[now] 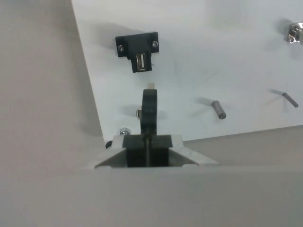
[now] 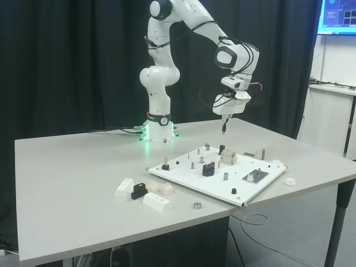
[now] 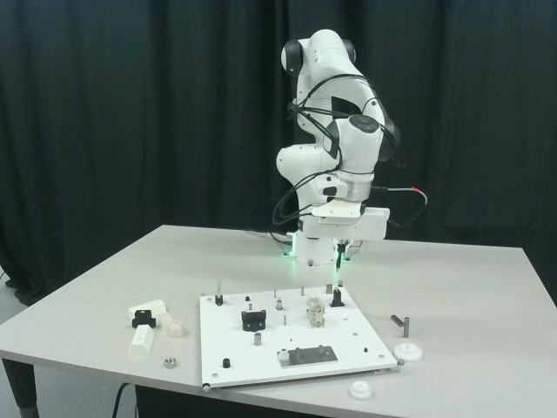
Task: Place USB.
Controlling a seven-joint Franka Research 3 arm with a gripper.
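You have the pincer (image 1: 149, 135) clamped on the black USB plug (image 1: 150, 105), and it hangs above the far edge of the white board (image 2: 222, 186) on the grey counter (image 2: 72, 172), clear of the surface. In the wrist view, the plug's metal tip points toward the black USB socket (image 1: 138, 49) screwed to the board, near it but apart. Left of the board, you can see small white blocks (image 3: 157, 326) and a black piece (image 3: 144, 320) on the counter.
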